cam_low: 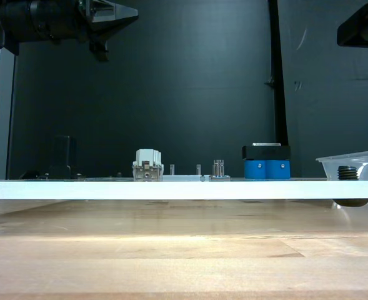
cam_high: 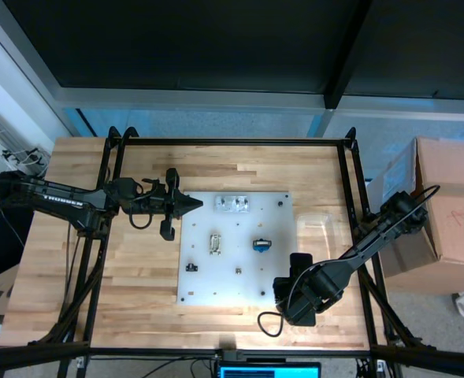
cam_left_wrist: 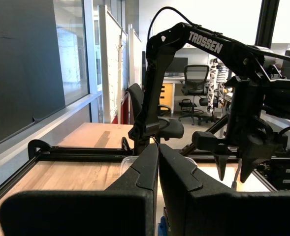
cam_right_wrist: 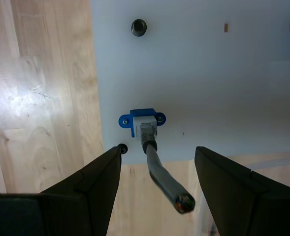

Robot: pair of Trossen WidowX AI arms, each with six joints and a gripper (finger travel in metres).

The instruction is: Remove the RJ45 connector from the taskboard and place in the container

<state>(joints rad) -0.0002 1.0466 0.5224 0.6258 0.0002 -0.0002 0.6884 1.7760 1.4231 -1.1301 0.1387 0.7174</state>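
While the right gripper (cam_right_wrist: 158,149) hangs over the near right corner of the taskboard (cam_high: 224,276) with its fingers (cam_right_wrist: 93,187) spread wide, the RJ45 connector (cam_right_wrist: 144,129) sits plugged into its blue seat (cam_right_wrist: 127,119) on the board, just beside the board's edge, and is not held. Its grey cable stub (cam_right_wrist: 162,177) rises between the spread fingers, touching neither. Left gripper (cam_high: 196,205) is over the taskboard's left edge, high off the surface, fingers (cam_left_wrist: 145,172) pressed together on nothing. Clear container (cam_high: 322,224) lies on the table just beside the board's right edge. Surface is a light wooden table (cam_high: 137,299) of joined planks with a black frame (cam_high: 232,142) round it. Cardboard box (cam_high: 452,205) stands off the table's right edge. Dark wall panels lie beyond the far edge. The left wrist view shows windows (cam_left_wrist: 71,54) and office chairs (cam_left_wrist: 194,81).
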